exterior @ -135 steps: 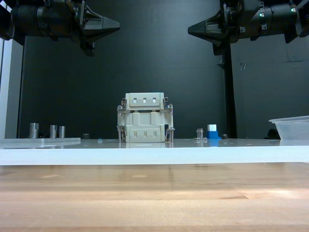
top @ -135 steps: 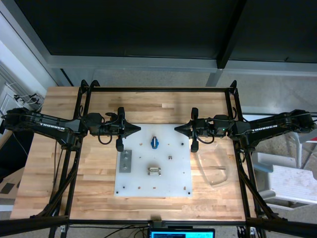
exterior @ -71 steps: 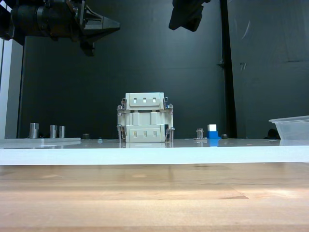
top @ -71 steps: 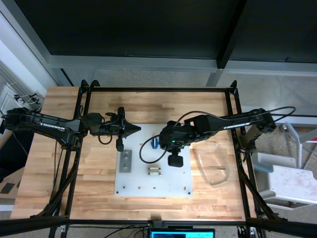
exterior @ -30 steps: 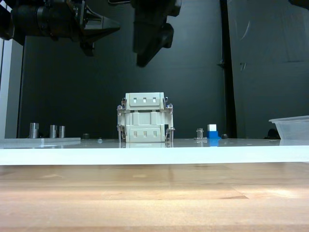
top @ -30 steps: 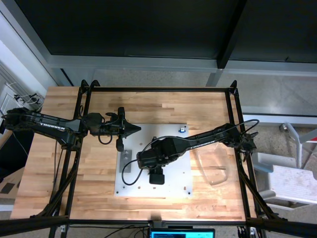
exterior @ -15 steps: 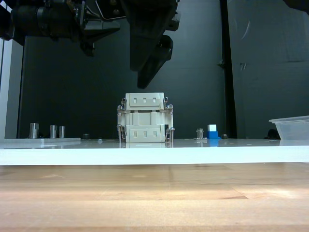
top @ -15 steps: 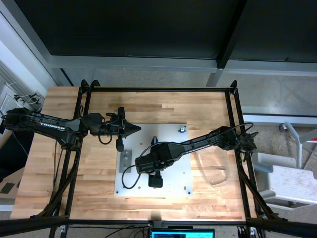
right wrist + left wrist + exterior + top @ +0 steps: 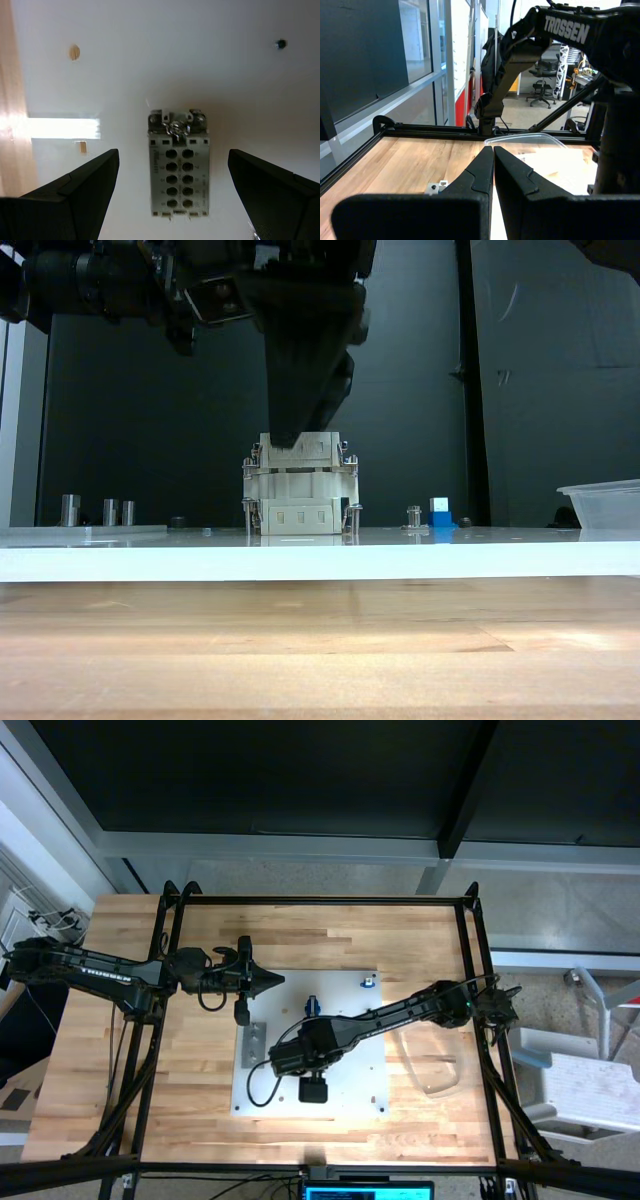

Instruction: Remove the HAN10-E connector and place it in the container

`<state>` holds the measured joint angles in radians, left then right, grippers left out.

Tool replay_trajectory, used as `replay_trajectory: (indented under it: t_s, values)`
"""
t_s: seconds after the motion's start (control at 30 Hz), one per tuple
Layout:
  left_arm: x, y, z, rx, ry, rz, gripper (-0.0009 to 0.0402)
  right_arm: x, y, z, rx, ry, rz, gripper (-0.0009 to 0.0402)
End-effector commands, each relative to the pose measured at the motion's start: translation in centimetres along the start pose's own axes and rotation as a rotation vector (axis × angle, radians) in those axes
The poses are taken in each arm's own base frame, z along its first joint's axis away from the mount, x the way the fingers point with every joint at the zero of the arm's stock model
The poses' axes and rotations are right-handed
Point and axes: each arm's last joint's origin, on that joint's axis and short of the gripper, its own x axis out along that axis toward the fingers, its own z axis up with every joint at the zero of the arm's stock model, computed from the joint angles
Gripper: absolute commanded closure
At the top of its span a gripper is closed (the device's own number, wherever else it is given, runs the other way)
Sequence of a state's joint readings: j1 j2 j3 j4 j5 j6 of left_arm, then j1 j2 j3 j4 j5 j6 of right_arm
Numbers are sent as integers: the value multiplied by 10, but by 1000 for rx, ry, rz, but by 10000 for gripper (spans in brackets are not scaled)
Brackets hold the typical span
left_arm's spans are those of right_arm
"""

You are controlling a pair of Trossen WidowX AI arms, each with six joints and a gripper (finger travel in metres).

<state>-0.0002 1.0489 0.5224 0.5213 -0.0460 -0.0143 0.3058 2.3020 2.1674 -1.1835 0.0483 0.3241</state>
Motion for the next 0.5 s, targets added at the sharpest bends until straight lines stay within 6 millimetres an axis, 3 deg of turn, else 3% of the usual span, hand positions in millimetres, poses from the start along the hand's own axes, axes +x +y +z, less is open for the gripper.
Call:
replay_trajectory:
  t_s: [0.03, 0.37, 0.5]
  values:
    - [0, 0, 0, 0, 0, 0, 393, 7, 1, 0, -2, 17, -4, 87]
    - [0, 0, 0, 0, 0, 0, 393, 8, 1, -3, -4, 42, -1, 87]
    - [0, 0, 0, 0, 0, 0, 393, 8, 1, -3, -7, 48, -3, 105]
